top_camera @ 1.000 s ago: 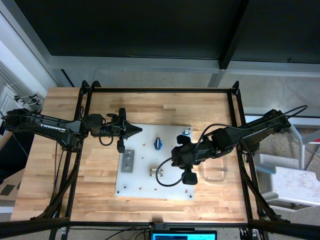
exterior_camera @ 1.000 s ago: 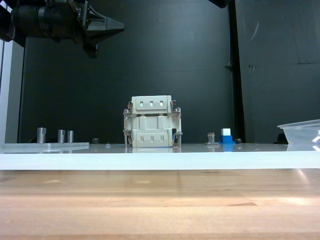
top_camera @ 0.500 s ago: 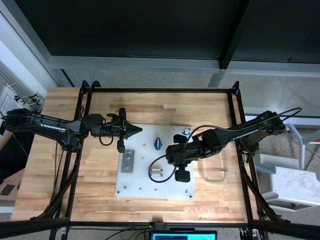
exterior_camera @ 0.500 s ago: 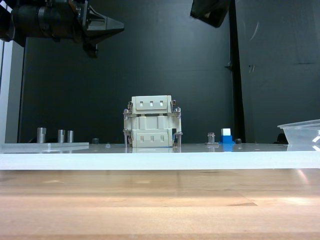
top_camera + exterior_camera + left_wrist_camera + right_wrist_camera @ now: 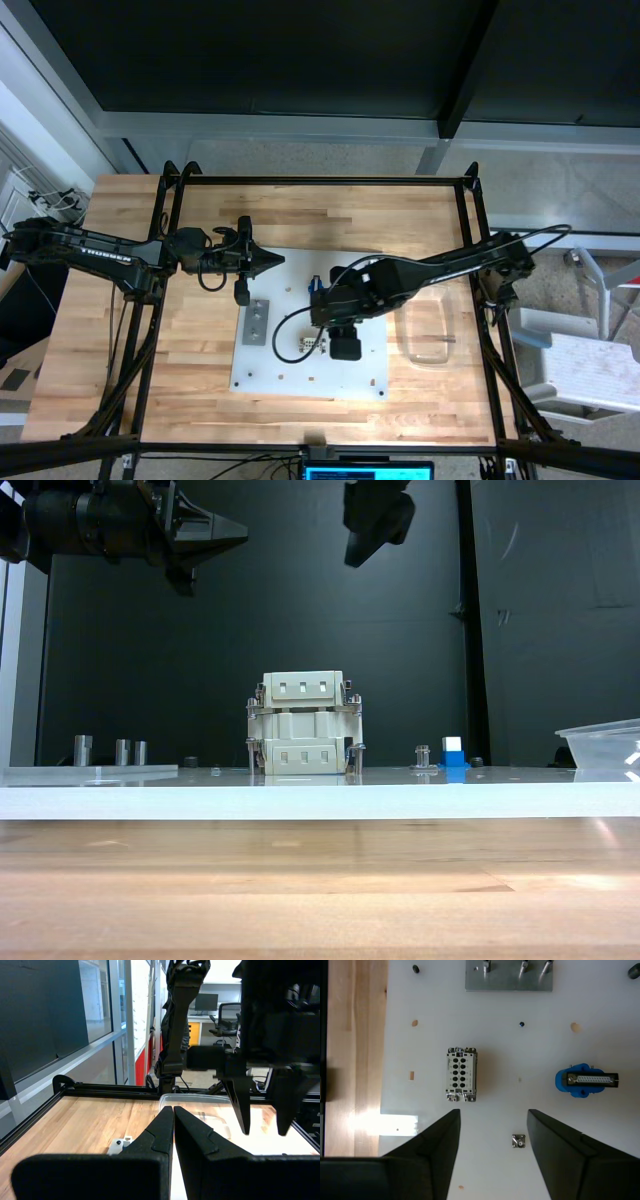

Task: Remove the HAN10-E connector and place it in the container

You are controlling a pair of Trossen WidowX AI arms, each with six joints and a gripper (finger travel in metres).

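The HAN10-E connector (image 5: 462,1074) is a small beige block with a dotted face, standing on the white board (image 5: 520,1055). It also shows in the low view as a stacked beige block (image 5: 303,725) and from above, partly behind a cable (image 5: 311,344). My right gripper (image 5: 493,1112) hangs open high above the board, the connector just off its centre line and clear of both fingers (image 5: 432,1150). The clear container (image 5: 428,330) lies on the wood to the right of the board. My left gripper (image 5: 272,260) is shut and empty, held high over the board's left edge.
A blue upright connector (image 5: 585,1080), a grey metal plate with studs (image 5: 509,975) and a small square fitting (image 5: 518,1141) also sit on the board. The black frame rails (image 5: 470,250) border the table. In the left wrist view the right gripper (image 5: 260,1130) hangs before the container (image 5: 200,1102).
The right arm has swung left from near the container to above the board's middle, bringing its open gripper over the connector. The left arm has not moved.
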